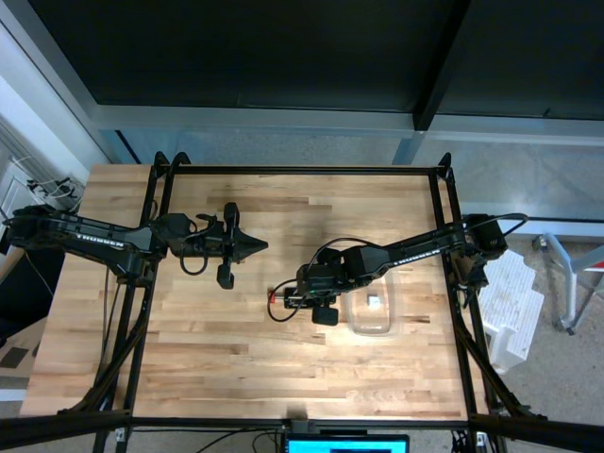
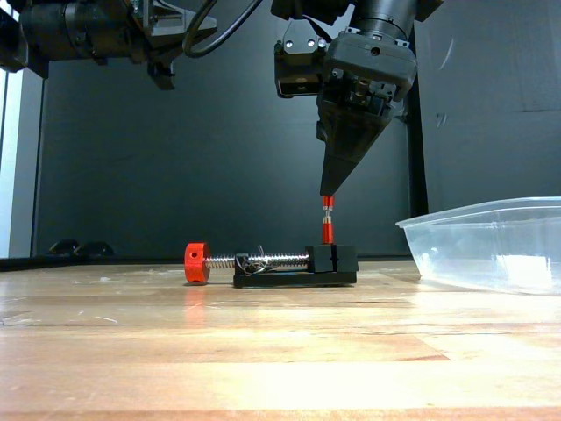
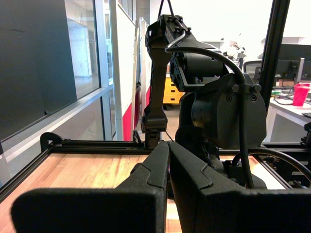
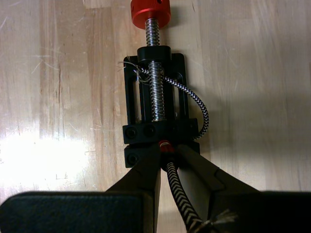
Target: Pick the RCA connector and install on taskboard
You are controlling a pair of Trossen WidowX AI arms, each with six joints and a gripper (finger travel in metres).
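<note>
Pinching RCA connector [image 2: 327, 224] atop taskboard [image 2: 294, 266] w/ right gripper [image 4: 166, 148]; left gripper [image 1: 257, 245] clenched, well apart.

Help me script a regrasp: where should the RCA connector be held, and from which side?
Probably by its upper red barrel, from straight above: the RCA connector stands upright, tip at the taskboard. The right gripper pinches it there; the left gripper hangs shut, parked at left.
</note>
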